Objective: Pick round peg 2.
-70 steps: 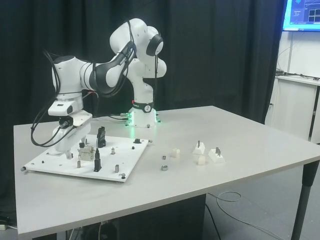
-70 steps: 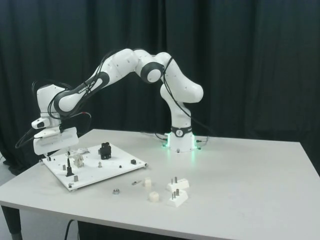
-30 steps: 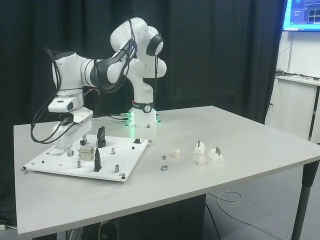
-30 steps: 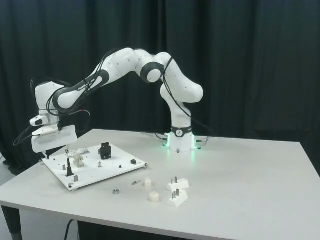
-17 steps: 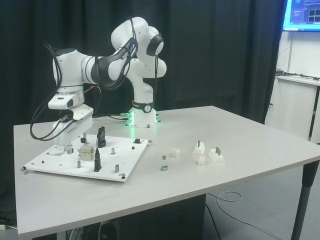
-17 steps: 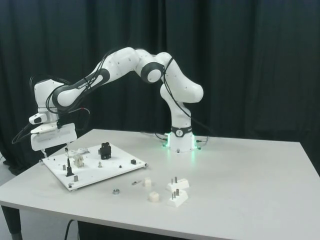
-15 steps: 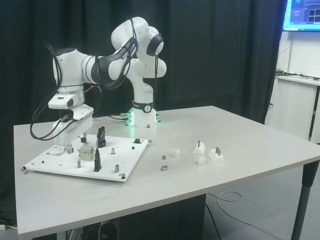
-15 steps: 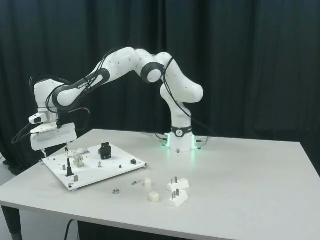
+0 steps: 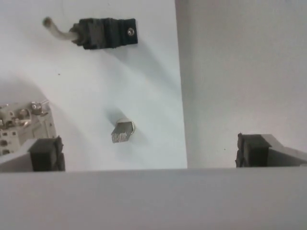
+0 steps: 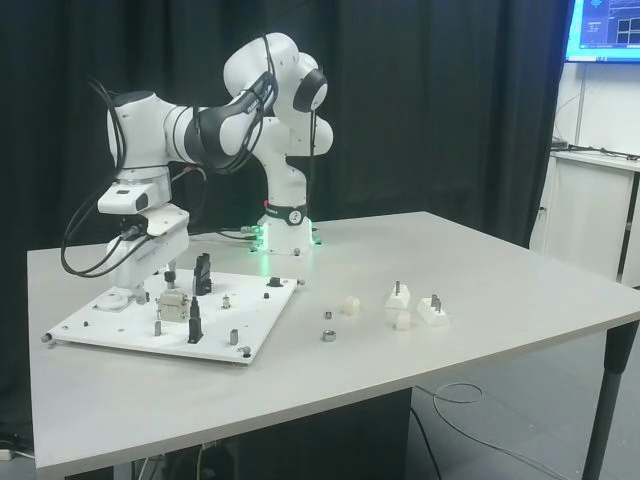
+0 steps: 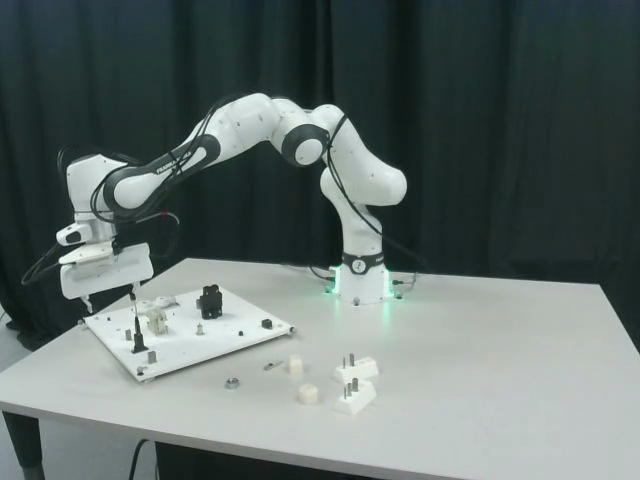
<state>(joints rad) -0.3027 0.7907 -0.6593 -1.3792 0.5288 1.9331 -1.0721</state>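
In the wrist view a short grey round peg (image 9: 123, 130) stands on the white board (image 9: 144, 86), close to the board's edge. My gripper (image 9: 148, 151) hangs above it, open wide, with one black fingertip (image 9: 46, 153) over the board and the other past its edge over the grey table (image 9: 240, 72). Nothing is between the fingers. From the room views the gripper (image 10: 135, 283) (image 11: 100, 293) hovers over the far left end of the board (image 10: 250, 325) (image 11: 240, 340).
The board carries a black block (image 9: 105, 32) (image 10: 203, 272), a tall black post (image 10: 194, 322), a grey-white fixture (image 9: 19, 120) and several small pegs. To its right lie a nut (image 10: 327, 335) and white blocks (image 10: 418, 310). The arm's base (image 10: 283, 230) stands behind.
The arm has lifted the gripper straight up from just above the board's left end; it now hangs higher. The parts on the board and the table have not moved.
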